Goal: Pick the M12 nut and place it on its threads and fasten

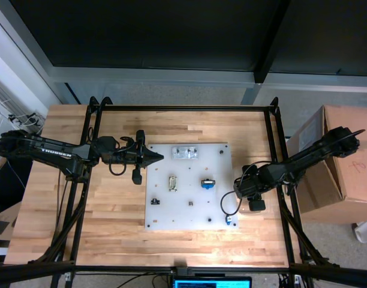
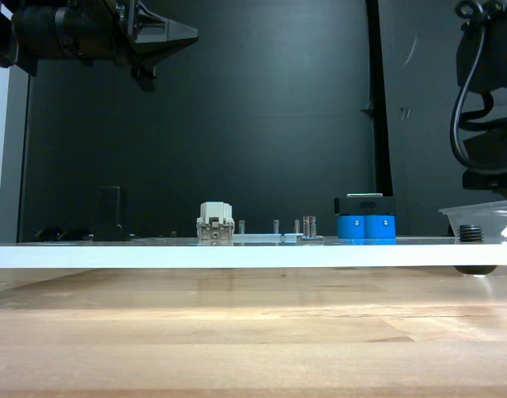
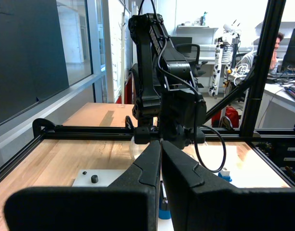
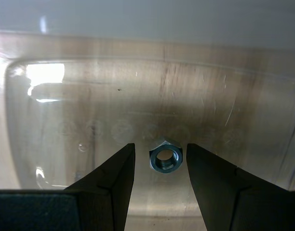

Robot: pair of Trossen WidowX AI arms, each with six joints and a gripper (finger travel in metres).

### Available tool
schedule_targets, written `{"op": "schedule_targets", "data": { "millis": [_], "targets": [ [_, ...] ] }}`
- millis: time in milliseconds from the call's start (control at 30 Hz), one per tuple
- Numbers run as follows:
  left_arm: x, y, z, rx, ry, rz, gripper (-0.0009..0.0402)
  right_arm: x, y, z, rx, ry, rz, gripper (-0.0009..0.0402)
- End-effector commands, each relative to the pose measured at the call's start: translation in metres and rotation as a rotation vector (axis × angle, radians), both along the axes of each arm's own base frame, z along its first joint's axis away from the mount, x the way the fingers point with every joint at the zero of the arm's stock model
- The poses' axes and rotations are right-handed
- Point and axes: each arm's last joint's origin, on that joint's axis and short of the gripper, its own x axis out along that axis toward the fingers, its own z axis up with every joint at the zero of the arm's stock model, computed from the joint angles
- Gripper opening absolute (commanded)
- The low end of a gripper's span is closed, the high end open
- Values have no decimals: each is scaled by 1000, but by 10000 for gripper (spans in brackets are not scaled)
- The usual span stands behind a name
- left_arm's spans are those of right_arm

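Observation:
The small silver nut [image 4: 165, 159] lies flat and free on the floor of the clear tray [image 4: 89, 110]. My right gripper [image 4: 159, 147] is open just above it, one finger on each side and neither touching it. In the high view the right gripper [image 1: 253, 195] hangs just off the white board's [image 1: 165, 216] right edge. In the low view the black stud [image 2: 471, 234] shows its ribs with no nut on it, standing in front of the tray [image 2: 494, 214]. My left gripper [image 1: 156, 157] is shut and hovers high over the board's far left edge, holding nothing.
On the board stand a grey connector [image 2: 215, 225], a blue block [image 2: 365, 220], a silver post [image 2: 310, 225] and a clear fixture [image 1: 186, 153]. A cardboard box [image 1: 342, 162] sits right of the table. A black frame [image 1: 183, 108] rings the table.

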Motion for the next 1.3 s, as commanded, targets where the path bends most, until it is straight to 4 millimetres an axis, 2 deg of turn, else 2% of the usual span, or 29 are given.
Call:
{"op": "schedule_targets", "data": {
  "millis": [33,267,633,833,1000,1300],
  "targets": [
    [0,0,0,0,0,0,0,0,0,-3,-8,15,-4,146],
    [0,0,0,0,0,0,0,0,0,-4,-10,20,-5,130],
    [0,0,0,0,0,0,0,0,0,-4,-10,19,-9,29],
    [0,0,0,0,0,0,0,1,0,2,1,-8,-9,5],
    [0,0,0,0,0,0,0,2,0,14,6,-17,-21,3],
    [0,0,0,0,0,0,0,10,4,54,23,-49,-31,3]
  ]
}}
